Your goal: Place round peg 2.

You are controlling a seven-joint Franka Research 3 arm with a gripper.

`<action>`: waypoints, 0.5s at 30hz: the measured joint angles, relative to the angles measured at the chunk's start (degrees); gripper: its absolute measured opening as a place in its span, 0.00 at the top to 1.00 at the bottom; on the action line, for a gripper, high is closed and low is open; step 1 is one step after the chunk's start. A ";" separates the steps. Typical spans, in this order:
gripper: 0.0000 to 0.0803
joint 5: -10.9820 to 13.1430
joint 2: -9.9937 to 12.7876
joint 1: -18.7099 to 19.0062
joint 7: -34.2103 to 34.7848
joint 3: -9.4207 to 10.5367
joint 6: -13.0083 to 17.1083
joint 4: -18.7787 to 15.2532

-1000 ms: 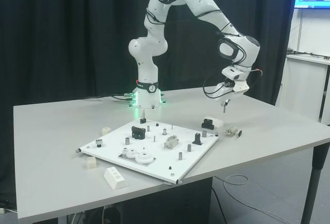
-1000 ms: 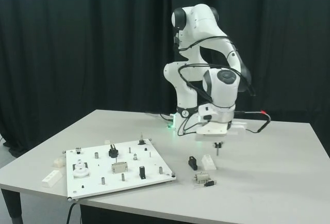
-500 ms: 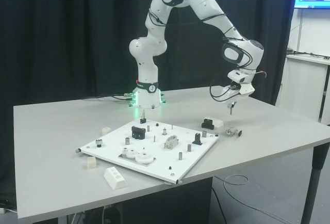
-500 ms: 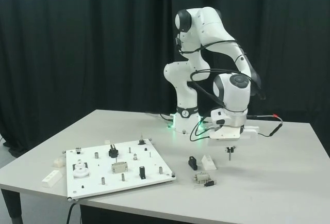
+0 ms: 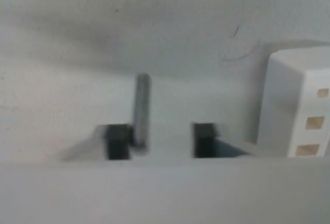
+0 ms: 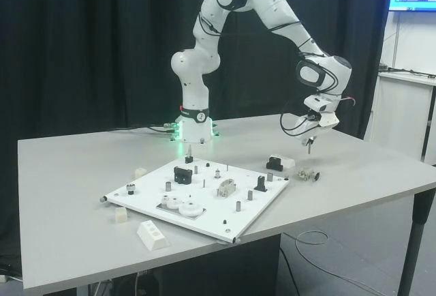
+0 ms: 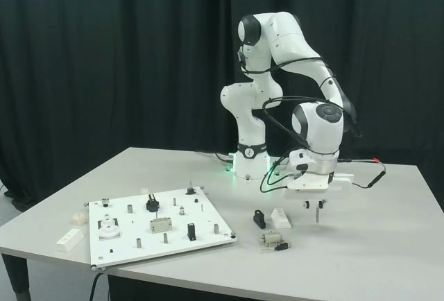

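Observation:
Round peg 2 point(image 5: 142, 109) is a thin grey metal pin. In the wrist view it stands out against one black fingertip point(image 5: 117, 142), with a wide gap to the other fingertip point(image 5: 205, 139). My gripper point(image 5: 161, 140) is open, low over the bare grey table to the right of the white board point(image 6: 253, 209). Both room views show the peg point(image 6: 308, 144) point(image 7: 318, 212) pointing down just under the gripper point(image 6: 310, 138) point(image 7: 312, 204). I cannot tell whether the peg's tip touches the table.
A white block point(image 5: 299, 110) point(image 7: 280, 218) with square holes lies close beside the gripper, with a black part point(image 7: 259, 218) next to it. A small connector point(image 6: 308, 173) point(image 7: 272, 240) lies nearer the table's edge. The board point(image 7: 132, 244) carries several pegs, gears and fixtures.
The arm has swung the peg further away from the board and lowered it toward the table. The fingers now stand apart around the peg.

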 joint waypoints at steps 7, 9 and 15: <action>0.26 -0.54 0.03 0.32 0.70 0.00 -0.01 0.18; 0.26 -0.64 0.03 0.41 0.90 0.00 -0.02 0.22; 0.06 -0.89 0.03 0.61 1.28 0.00 -0.08 0.34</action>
